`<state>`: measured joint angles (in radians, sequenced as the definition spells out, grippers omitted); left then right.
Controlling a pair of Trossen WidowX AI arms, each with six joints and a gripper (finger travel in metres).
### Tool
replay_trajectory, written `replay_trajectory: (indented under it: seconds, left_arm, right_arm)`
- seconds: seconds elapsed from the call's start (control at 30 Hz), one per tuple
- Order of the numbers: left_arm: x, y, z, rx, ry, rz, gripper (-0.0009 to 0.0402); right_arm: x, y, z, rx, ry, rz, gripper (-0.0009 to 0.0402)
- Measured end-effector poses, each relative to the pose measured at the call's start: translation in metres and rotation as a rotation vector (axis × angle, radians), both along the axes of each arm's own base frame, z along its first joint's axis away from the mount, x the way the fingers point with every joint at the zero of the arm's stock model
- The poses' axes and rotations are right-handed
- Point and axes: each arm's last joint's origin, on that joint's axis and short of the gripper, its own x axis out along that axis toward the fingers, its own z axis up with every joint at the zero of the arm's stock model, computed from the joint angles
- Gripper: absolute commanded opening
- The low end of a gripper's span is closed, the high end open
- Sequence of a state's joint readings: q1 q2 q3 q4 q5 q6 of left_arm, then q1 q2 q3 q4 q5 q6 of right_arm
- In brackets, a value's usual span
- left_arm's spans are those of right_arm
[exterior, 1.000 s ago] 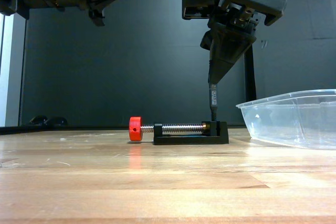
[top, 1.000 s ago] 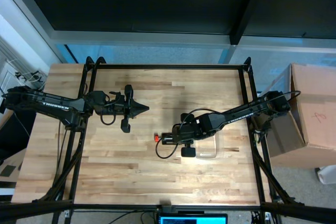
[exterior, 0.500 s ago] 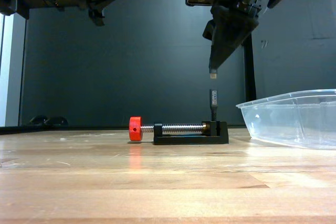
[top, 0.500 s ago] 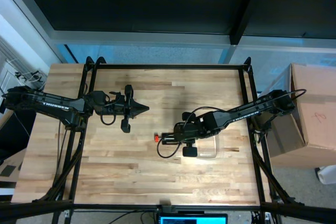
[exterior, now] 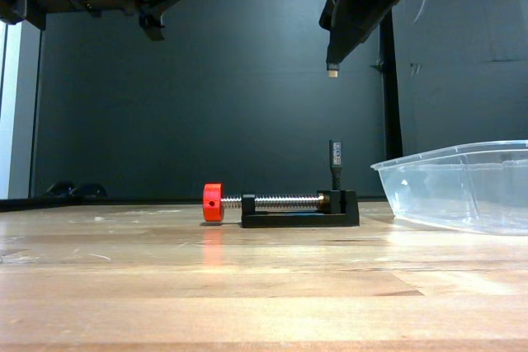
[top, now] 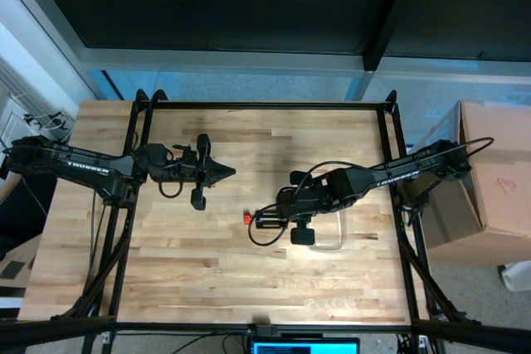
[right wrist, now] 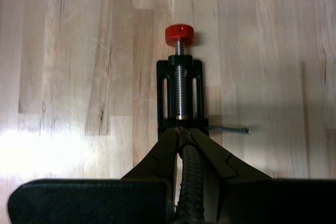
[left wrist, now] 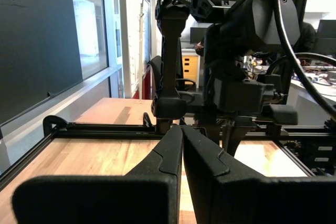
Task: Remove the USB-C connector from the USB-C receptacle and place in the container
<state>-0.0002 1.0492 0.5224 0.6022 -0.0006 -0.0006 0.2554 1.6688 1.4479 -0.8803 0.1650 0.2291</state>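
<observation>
- USB-C connector [exterior: 332, 72] hung in the air, straight above the socket [exterior: 334, 157] and well clear of it; only its pale tip showed below the fingers, the rest was hidden between them.
- Right claw [exterior: 334, 60] was clamped on the connector, pointing down; its upper part was cut off in the low view.
- From the right wrist, the fingers pressed against a braided cable [right wrist: 190, 182], which covered the connector itself.
- Socket stood upright in a black clamp [exterior: 301, 208] with a red knob [exterior: 213, 202] on the wooden table [exterior: 247, 286].
- Clear tub [exterior: 462, 179] sat just beside the clamp, partly cut off.
- Left claw [left wrist: 182, 128] hung high and well apart, fingers pinched together on nothing.
</observation>
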Motion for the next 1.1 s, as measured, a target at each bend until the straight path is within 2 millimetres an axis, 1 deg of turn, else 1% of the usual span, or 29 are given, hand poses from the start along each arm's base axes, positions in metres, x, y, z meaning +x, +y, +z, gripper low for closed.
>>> replay_trajectory:
  seconds: [0.17,0.33,0.57,0.77,0.97,1.1]
  left_arm:
    - [0.0,0.0,0.0,0.0,-0.001,0.0,0.0]
    - [0.0,0.0,0.0,0.0,0.0,0.0,0.0]
    - [0.0,0.0,0.0,0.0,-0.001,0.0,0.0]
    - [0.0,0.0,0.0,0.0,-0.001,0.0,0.0]
    - [0.0,0.0,0.0,0.0,-0.001,0.0,0.0]
    - [0.0,0.0,0.0,0.0,-0.001,0.0,0.0]
  right_arm:
    - [-0.002,0.0,0.001,0.013,-0.003,-0.013,0.0]
    - [-0.015,0.001,0.002,0.021,-0.005,-0.014,0.0]
    - [-0.04,-0.001,-0.003,0.036,0.012,-0.025,0.0]
    - [-0.065,-0.003,-0.01,0.048,0.026,-0.038,0.0]
    - [-0.093,-0.007,-0.021,0.058,0.046,-0.054,0.0]
    - [-0.109,-0.01,-0.034,0.056,0.074,-0.066,0.0]
